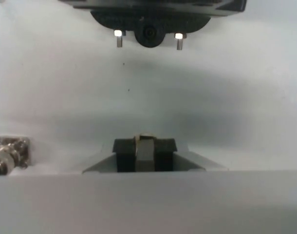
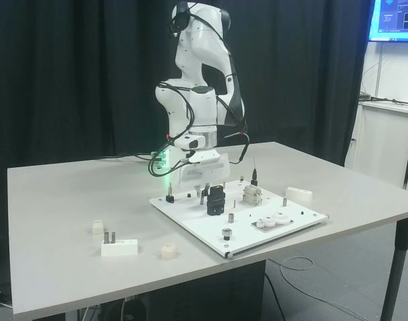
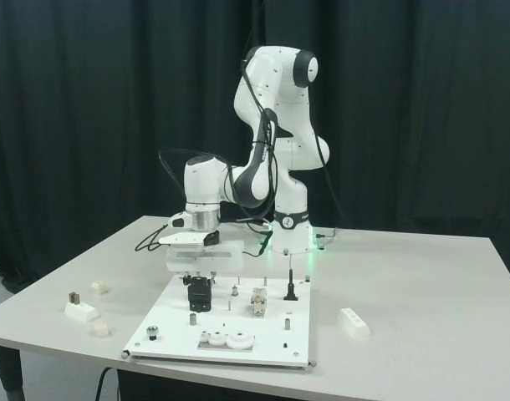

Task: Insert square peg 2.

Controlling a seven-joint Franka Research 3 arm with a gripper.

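Note:
In the wrist view my gripper (image 1: 145, 145) is shut on a grey square peg (image 1: 145, 158), which stands upright between the two black fingers (image 1: 123, 155). From the room views, the gripper (image 2: 215, 203) (image 3: 200, 297) hangs low over the near left part of the white board (image 2: 284, 231) (image 3: 263, 347), its tips close to the surface. I cannot tell whether the peg's lower end touches the board. A white peg holder (image 2: 119, 247) (image 3: 80, 310) with a grey peg in it lies on the table off the board.
On the board stand a black post (image 2: 253, 176) (image 3: 288, 287), a grey metal block (image 2: 250, 195) (image 3: 257, 301), white gears (image 2: 272, 221) (image 3: 226, 338) and several short pins. A metal connector (image 1: 9, 155) sits near the fingers. Small white blocks (image 2: 299, 194) (image 3: 354, 322) (image 2: 168, 250) lie on the table.

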